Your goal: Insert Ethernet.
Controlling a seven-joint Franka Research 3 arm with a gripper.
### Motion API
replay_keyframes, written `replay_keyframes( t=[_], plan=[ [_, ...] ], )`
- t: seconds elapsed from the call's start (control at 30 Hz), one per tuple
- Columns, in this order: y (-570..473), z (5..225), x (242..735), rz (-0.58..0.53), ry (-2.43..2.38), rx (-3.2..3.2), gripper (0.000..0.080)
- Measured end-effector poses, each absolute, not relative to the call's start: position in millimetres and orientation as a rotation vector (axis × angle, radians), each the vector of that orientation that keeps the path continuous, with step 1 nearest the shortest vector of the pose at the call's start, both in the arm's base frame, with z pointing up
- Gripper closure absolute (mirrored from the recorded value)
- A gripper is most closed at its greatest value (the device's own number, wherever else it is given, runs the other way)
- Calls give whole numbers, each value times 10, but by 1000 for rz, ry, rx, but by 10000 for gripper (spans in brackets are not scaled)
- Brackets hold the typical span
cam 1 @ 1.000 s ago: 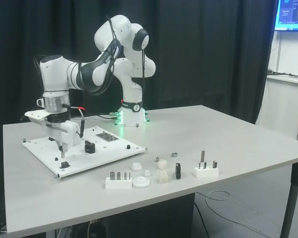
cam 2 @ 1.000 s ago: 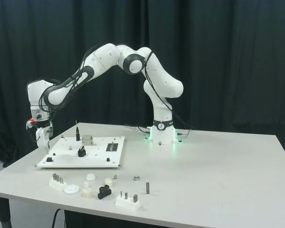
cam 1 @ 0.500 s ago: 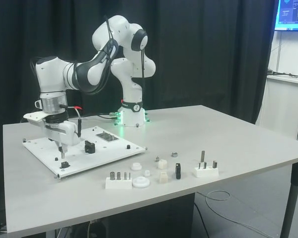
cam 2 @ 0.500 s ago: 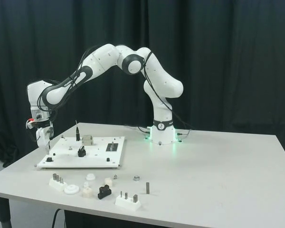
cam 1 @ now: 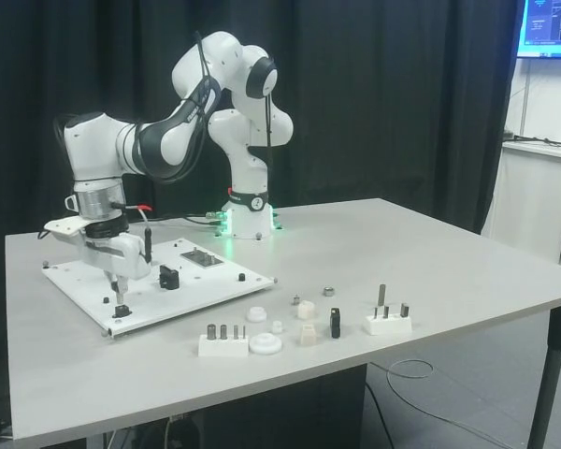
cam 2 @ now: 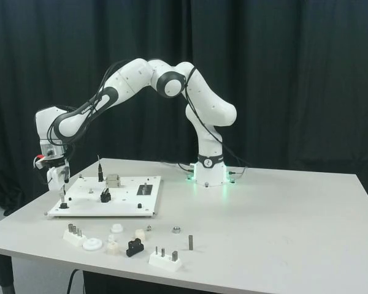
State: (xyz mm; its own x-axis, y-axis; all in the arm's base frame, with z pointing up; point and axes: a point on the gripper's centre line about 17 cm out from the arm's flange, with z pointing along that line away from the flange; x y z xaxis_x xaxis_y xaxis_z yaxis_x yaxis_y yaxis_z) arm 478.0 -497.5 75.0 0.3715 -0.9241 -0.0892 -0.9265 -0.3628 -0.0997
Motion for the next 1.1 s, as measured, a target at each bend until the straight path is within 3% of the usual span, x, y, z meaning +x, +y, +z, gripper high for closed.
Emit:
replay_keyframes(
  t=[1.1],
  plan=[
    [-4956,680,4805,22,1704,-2458,731]
  ],
)
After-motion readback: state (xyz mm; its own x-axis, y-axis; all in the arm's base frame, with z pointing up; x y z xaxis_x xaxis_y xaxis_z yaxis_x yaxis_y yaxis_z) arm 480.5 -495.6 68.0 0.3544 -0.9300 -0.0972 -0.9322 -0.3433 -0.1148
